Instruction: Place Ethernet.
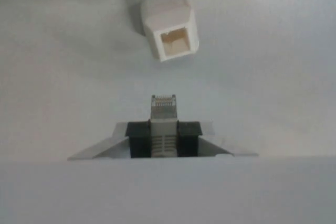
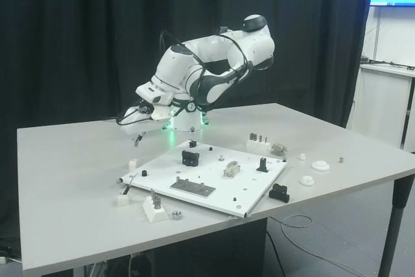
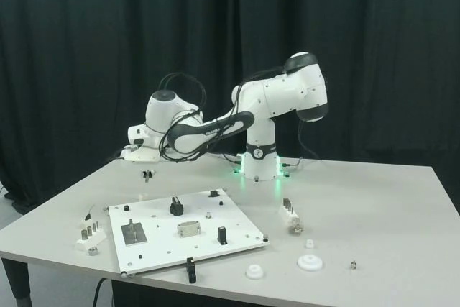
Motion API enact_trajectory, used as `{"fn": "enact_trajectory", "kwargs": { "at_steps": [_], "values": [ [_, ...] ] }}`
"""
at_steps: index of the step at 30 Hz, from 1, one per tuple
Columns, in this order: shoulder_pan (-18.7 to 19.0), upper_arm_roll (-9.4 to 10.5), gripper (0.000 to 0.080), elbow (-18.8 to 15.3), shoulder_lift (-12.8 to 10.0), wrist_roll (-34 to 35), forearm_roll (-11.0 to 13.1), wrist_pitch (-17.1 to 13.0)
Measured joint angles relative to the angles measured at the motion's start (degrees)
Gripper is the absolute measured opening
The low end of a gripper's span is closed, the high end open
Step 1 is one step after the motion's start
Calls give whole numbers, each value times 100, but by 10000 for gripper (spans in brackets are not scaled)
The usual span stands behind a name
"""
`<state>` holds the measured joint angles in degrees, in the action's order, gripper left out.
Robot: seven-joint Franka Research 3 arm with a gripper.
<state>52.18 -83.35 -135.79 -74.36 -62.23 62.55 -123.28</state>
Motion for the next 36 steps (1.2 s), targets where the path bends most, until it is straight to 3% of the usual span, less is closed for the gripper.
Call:
{"fn": "enact_trajectory", "kwargs": {
  "at_steps": [9,23,36],
  "values": [
    [-283,230,100,165,-43,-422,273,-103],
    [-408,404,100,274,-87,-1025,345,-342],
    [-408,455,100,297,-87,-1392,357,-353]
  ]
}}
